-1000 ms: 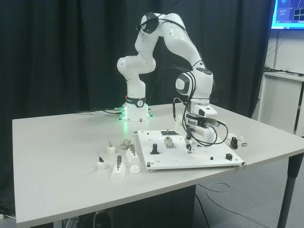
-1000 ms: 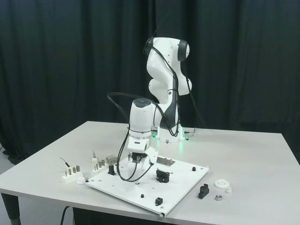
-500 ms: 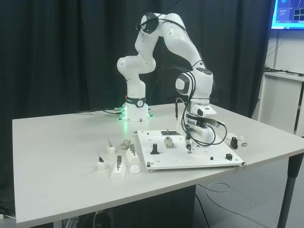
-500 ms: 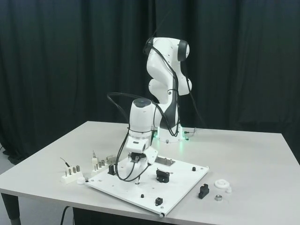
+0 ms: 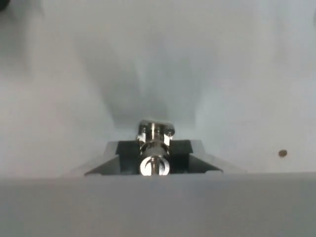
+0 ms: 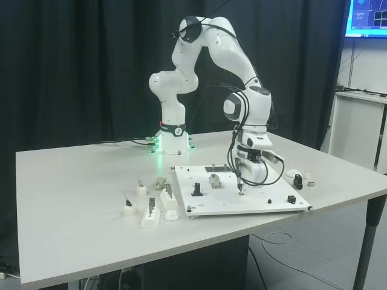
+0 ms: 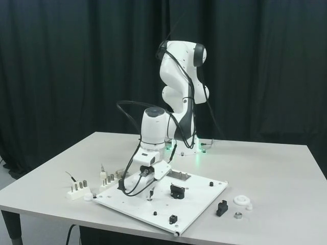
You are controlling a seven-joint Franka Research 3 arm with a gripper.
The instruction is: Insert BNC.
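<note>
BNC connector [image 5: 154, 157] at centre-bottom of wrist view, metal, upright on white board [image 6: 224, 202], seated in its square base. Versus half second ago: wrist rotated, hand now tilted sideways. Gripper [image 6: 242, 188] low over board, centre-right of first room view. Arm [image 7: 176, 76] folded, elbow high. Finger opening: cannot tell.

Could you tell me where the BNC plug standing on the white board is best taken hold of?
Grip the BNC plug by its round metal barrel, coming straight down from above: it stands upright on the white board, so its sides are free for the pincer.
</note>
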